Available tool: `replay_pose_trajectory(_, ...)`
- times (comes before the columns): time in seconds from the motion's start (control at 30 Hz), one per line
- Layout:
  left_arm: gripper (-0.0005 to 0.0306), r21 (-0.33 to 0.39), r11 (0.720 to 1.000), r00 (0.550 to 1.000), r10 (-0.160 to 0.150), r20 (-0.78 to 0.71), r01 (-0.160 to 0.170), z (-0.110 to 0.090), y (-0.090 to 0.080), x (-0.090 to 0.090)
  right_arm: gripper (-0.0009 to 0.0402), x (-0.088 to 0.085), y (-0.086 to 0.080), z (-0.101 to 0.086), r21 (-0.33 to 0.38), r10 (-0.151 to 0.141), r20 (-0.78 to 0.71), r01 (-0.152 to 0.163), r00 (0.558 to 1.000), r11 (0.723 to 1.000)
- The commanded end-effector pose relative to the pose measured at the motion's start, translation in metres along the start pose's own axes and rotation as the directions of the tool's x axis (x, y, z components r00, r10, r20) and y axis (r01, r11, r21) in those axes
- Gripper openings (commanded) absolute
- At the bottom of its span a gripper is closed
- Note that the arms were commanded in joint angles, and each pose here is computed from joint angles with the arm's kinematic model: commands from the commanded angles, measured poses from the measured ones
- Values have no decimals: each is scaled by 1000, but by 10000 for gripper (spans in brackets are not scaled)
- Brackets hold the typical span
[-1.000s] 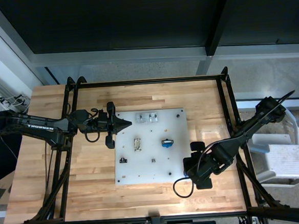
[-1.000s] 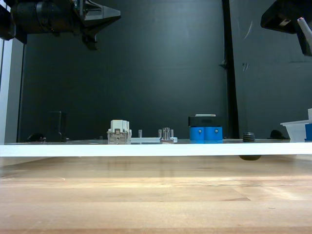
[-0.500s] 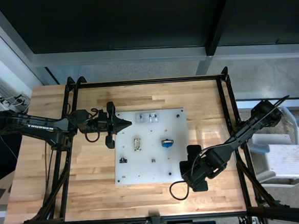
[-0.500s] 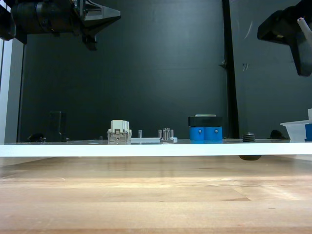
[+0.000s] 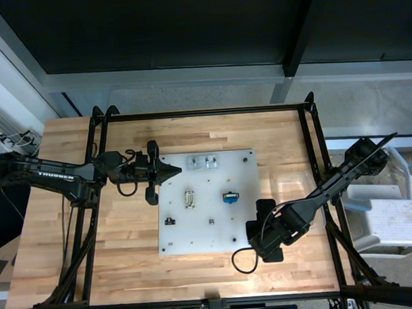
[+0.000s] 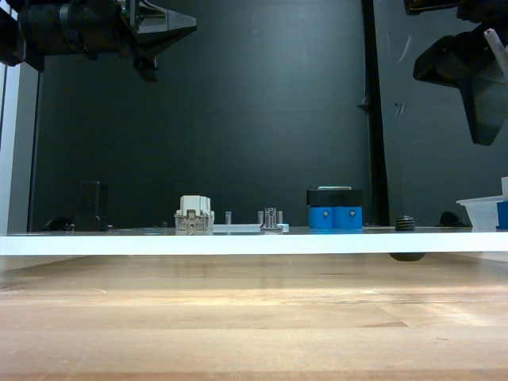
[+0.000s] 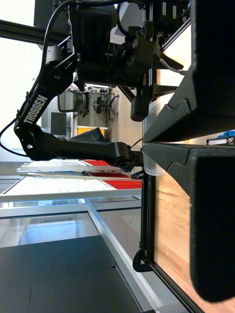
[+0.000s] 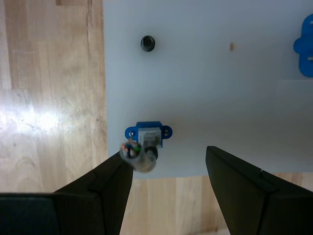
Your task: Remove the rj45 connector and place it in the container
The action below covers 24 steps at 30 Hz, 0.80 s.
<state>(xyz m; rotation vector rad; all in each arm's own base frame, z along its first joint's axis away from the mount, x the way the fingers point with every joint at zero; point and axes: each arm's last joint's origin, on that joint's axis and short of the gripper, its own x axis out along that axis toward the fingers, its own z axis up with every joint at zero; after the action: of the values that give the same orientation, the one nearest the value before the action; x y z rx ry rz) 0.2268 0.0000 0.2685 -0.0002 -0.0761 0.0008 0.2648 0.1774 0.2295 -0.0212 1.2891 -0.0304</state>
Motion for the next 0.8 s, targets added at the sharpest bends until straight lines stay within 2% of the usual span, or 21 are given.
replay_pose_trajectory(0.03,1,0,1000,1000,0,0,0,0,0,0,205,4,1,1,1,3,-6,-3,1000,1000)
replay_pose_trajectory(0.8,1,0,1000,1000,0,0,0,0,0,0,204,21,-1,-2,0,-6,-10,6,1000,1000)
